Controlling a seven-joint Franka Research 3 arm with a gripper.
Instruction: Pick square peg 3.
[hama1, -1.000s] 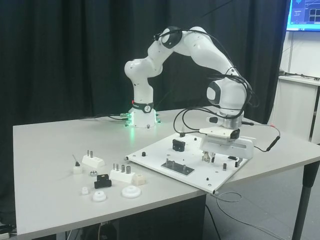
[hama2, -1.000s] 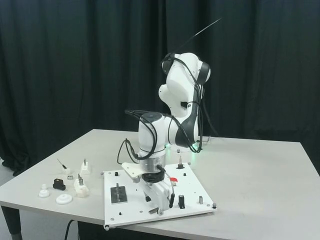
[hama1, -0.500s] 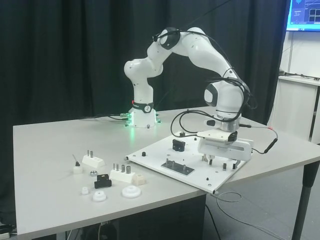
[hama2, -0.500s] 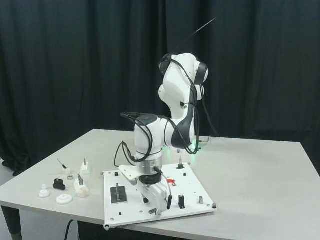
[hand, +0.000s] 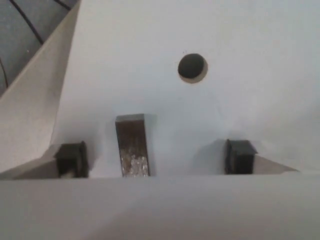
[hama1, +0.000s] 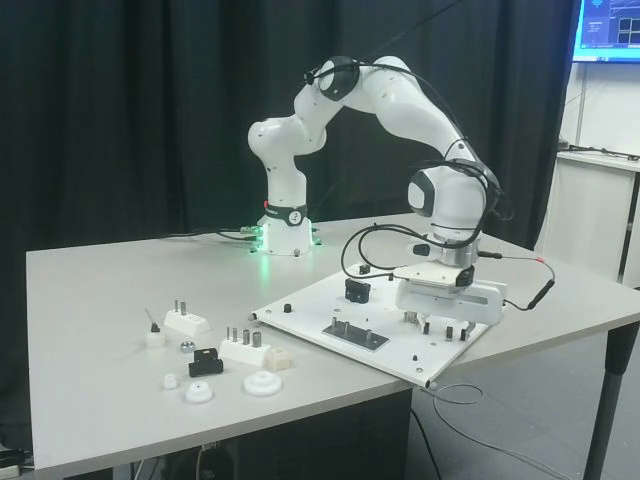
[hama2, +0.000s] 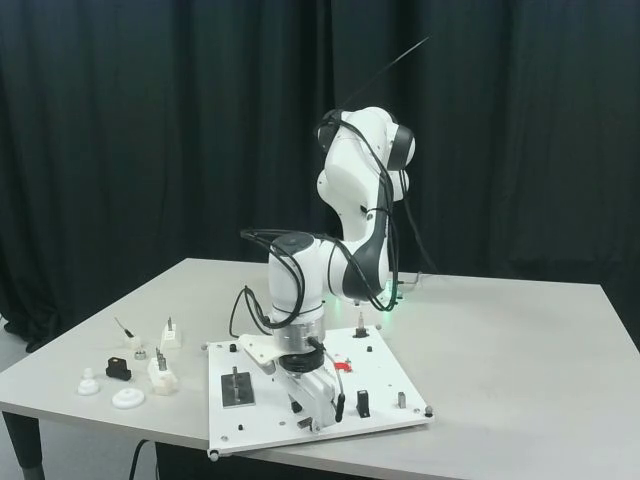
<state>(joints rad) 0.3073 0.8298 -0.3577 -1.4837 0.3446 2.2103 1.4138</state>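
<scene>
Low in the frame, the tool (hand: 152, 159) stands open and empty astride the grey peg (hand: 132, 146) on the white board (hand: 240, 60); stiff, smooth metal, best pinched on flat sides.

Open hand (hand: 155, 160) straddles a grey peg (hand: 132, 150) (off-centre, nearer one finger) on the white board (hand: 250, 60); bare board beside a black hole (hand: 192, 66)
</scene>
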